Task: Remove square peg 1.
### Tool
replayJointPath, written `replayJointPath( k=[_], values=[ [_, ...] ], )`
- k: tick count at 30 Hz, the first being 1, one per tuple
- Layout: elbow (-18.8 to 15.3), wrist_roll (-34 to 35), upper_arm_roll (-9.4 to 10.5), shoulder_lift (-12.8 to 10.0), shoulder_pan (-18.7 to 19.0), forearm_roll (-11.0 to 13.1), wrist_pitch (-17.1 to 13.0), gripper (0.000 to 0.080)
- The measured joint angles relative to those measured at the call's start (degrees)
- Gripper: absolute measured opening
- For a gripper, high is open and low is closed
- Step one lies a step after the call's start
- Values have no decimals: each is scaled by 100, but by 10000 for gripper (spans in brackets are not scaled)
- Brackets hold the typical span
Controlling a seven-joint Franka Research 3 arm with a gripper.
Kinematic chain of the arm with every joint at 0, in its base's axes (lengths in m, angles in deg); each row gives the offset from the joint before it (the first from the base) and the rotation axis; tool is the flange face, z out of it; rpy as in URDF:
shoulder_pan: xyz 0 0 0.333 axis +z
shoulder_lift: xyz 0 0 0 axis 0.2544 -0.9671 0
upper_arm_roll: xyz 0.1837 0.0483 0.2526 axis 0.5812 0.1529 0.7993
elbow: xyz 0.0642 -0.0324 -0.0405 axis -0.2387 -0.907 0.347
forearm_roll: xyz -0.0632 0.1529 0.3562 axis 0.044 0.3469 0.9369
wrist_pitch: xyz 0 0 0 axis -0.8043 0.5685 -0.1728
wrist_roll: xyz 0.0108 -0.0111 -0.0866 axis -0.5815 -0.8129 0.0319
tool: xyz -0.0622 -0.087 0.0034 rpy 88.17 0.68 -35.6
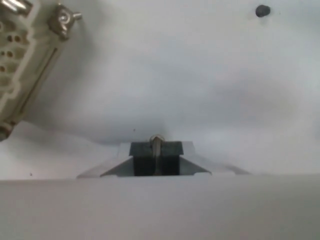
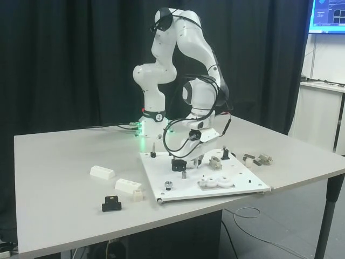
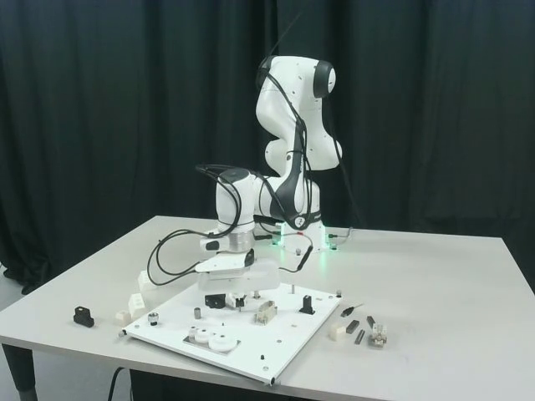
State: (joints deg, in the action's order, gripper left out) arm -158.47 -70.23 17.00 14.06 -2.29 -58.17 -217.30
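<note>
A: How is the arm (image 2: 178,59) posed?

B: It rises from its base at the back of the grey table (image 2: 64,156), folds over at the top and reaches down, so the end effector (image 2: 195,160) sits low over the white board (image 2: 237,186). In the second room view the wrist is level and the end effector (image 3: 238,298) is almost on the board (image 3: 276,347).

A: Is the end effector wide or narrow?

B: I cannot tell. Both room views hide the tips behind the wrist body, and the wrist view shows only a small metal pin in a black block (image 1: 156,159) above a pale band.

A: Where is square peg 1?

B: I cannot single it out. A black fixture (image 2: 179,165) stands on the board just beside the end effector, and the peg may be there.

A: What room is around it?

B: The board lies near the table's front edge. White blocks (image 2: 102,172) and a black part (image 2: 111,203) lie well apart on one side, small connectors (image 2: 259,158) on the other.

A: Anything only one view shows?

B: The wrist view alone shows a multi-pin connector (image 1: 22,55) close by and a black screw head (image 1: 262,10) on the board. The white gears (image 3: 213,338) show only in the room views.
</note>
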Motion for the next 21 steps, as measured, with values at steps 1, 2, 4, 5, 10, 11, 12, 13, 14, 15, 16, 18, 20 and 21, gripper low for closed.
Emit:
replayJointPath(
  k=[1,2,4,5,10,11,12,13,14,15,16,18,20,21],
  values=[
    [0,-46,0,0,0,0,0,27],
    [0,-82,0,0,0,0,0,27],
    [0,-139,0,0,0,0,0,27],
    [0,-162,0,0,0,0,0,27],
    [0,-304,0,0,2,-24,-2,27],
    [0,-341,0,0,3,-33,-2,27],
    [0,-384,0,0,5,-43,-2,27],
    [0,-423,0,0,6,-53,-3,27],
    [0,-462,0,1,7,-64,-3,27],
    [0,-503,1,1,9,-74,-3,27],
    [0,-546,1,1,10,-81,-4,27],
    [0,-641,1,2,11,-88,-4,27],
    [0,-688,1,2,11,-89,-4,27],
    [0,-691,1,2,11,-89,-4,27]
  ],
)
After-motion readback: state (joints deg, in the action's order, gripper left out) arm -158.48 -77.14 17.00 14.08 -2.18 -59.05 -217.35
